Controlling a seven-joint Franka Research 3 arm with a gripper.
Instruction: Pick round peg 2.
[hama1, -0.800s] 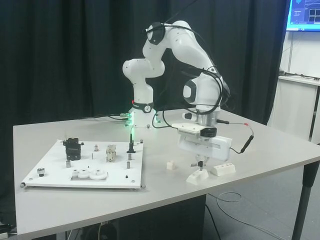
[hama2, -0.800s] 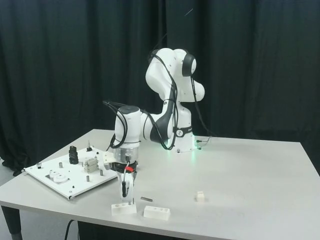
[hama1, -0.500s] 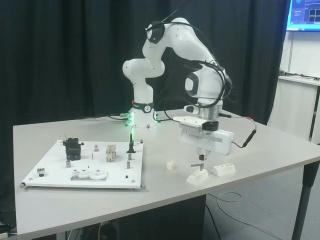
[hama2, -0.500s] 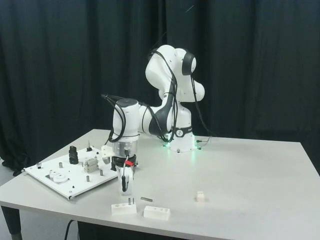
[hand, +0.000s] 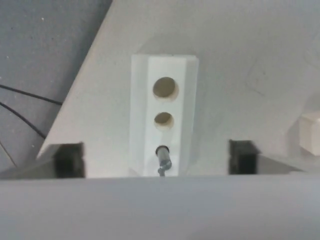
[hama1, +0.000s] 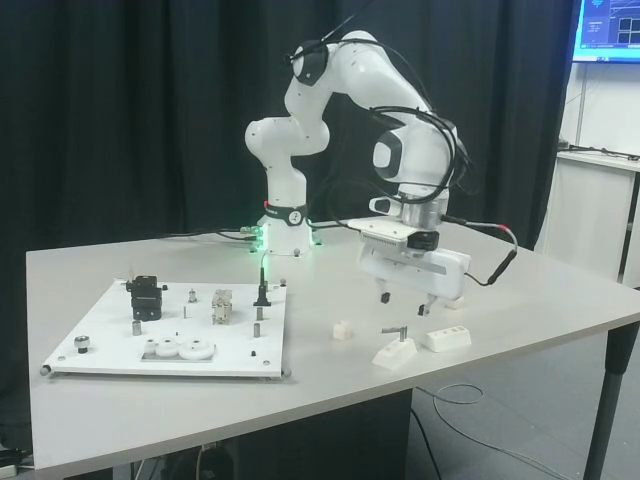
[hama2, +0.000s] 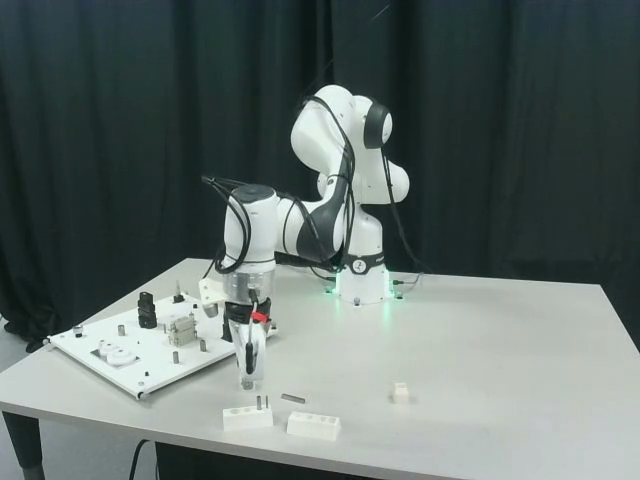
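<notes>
Matt white holder (hand: 163, 114), metal peg (hand: 163, 160)

Look left on your grey table (hama1: 150, 400): a white board (hama1: 110, 350) carries small fixtures. Nearer the front edge you have 2 white blocks (hama2: 313, 425), a white cube (hama2: 400, 393), and possibly a loose pin (hama2: 292, 398).

No legible text — anywhere.

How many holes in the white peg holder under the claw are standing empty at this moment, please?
2. On the white peg holder, the large hole and the middle hole are empty; the third holds a peg. The wrist housing may hide more.
</notes>
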